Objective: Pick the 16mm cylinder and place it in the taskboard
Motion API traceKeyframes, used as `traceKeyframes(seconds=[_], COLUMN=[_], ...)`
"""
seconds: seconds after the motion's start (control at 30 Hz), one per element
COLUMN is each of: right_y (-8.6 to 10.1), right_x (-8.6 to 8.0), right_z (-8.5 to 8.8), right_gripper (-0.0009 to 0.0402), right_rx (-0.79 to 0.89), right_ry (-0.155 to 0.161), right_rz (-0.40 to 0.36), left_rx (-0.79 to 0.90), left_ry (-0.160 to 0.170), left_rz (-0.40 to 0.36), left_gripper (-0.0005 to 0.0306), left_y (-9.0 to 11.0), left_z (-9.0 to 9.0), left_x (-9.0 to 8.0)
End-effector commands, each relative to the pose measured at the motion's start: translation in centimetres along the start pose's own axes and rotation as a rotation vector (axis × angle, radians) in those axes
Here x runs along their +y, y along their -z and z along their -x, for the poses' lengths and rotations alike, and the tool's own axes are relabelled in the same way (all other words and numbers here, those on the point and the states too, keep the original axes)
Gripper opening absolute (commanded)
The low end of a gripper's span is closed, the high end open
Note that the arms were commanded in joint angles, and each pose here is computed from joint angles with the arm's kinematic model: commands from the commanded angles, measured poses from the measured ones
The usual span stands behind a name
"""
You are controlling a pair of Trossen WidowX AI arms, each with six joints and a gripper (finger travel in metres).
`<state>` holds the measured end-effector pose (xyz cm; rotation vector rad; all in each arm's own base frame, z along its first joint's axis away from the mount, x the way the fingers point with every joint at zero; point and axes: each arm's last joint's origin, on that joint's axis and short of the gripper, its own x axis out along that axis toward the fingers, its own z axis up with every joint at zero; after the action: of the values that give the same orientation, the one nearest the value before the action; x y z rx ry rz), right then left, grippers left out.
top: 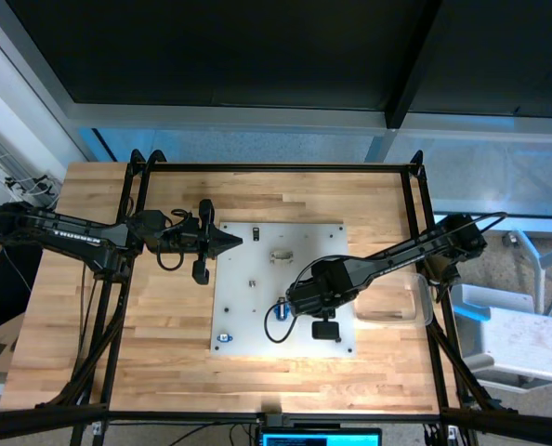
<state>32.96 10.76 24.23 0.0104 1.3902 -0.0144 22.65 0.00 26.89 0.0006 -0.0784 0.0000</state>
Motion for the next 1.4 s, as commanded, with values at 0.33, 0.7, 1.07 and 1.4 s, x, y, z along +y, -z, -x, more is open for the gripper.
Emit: traceKeyframes(seconds=[0.33,0.7,1.07,1.4], right_y=[-1.3,-1.0,-0.9,-0.9], right_x=[-0.2,-0.3,-0.1,-0.1], right_z=[-0.8,-1.4,-2.1,-2.5], right_gripper=[0.0029,0.0029,0.0029,0.0029], right_rx=[-0.016,-0.006,-0.02,-0.028], right_ry=[-0.002,0.0,-0.013,-0.016], right_rz=[0.008,-0.009,-0.009,-0.008], left_rx=[0.0,0.0,0.0,0.0], left_ry=[0.0,0.0,0.0,0.0], left_rz=[0.0,0.0,0.0,0.0], left_gripper=[0.0,0.0,0.0,0.0], left_y=[0.0,0.0,0.0,0.0], left_z=[0.0,0.0,0.0,0.0], left_x=[0.0,0.0,0.0,0.0])
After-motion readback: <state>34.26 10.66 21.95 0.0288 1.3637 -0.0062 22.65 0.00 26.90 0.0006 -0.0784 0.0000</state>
